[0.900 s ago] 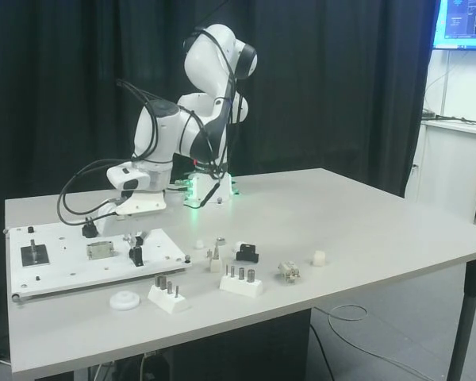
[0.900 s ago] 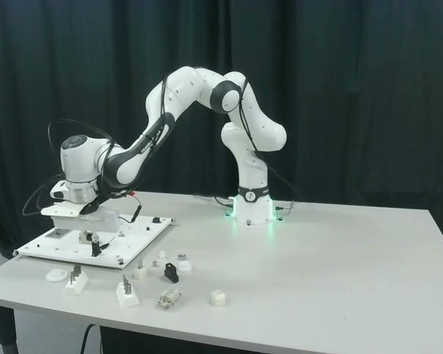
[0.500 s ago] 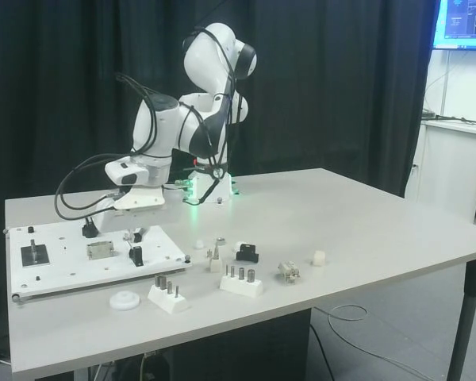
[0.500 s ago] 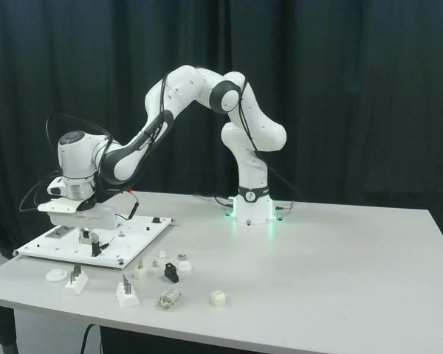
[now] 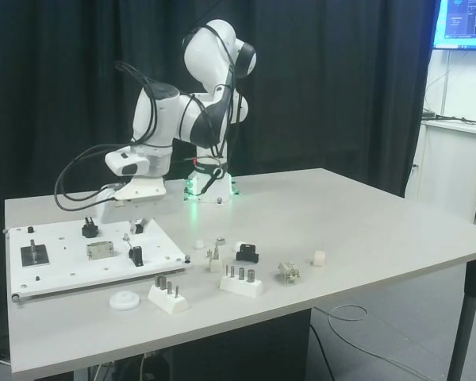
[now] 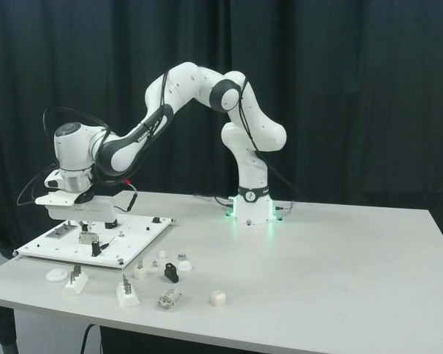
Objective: Pick USB.
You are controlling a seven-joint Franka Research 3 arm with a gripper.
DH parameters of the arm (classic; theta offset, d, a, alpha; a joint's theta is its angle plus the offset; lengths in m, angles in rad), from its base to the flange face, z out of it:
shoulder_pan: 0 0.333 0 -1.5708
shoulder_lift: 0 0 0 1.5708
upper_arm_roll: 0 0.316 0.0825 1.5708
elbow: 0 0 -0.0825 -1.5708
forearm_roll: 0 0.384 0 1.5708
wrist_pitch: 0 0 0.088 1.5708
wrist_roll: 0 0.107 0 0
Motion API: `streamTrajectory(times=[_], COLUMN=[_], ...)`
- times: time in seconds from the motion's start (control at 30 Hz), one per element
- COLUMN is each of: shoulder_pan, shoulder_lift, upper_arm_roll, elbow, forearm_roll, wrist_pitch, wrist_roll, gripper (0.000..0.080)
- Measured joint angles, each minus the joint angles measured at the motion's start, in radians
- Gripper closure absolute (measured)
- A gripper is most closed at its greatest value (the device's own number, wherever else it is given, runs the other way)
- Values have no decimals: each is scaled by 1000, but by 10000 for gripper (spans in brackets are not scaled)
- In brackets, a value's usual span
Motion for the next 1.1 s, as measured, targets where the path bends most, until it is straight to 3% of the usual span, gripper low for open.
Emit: streamTrajectory(times=[0.23, 0.53, 0.57, 0.73, 0.77, 0.93, 0.97, 1.1], shoulder_pan=[2, 5, 5, 5, 5, 5, 5, 5], shoulder_lift=[-13, -26, -26, -28, -28, -31, -31, -31], upper_arm_roll=[0, 1, 1, 1, 1, 1, 1, 0], elbow=[33, 50, 53, 61, 61, 63, 63, 63], forearm_roll=[0, 0, 0, 0, 0, 0, -1, -1], wrist_pitch=[-54, -78, -80, -89, -90, -94, -94, -100], wrist_roll=[0, 0, 0, 0, 0, 0, 0, -1], gripper=[803, 803, 390, 390, 121, 121, 33, 33])
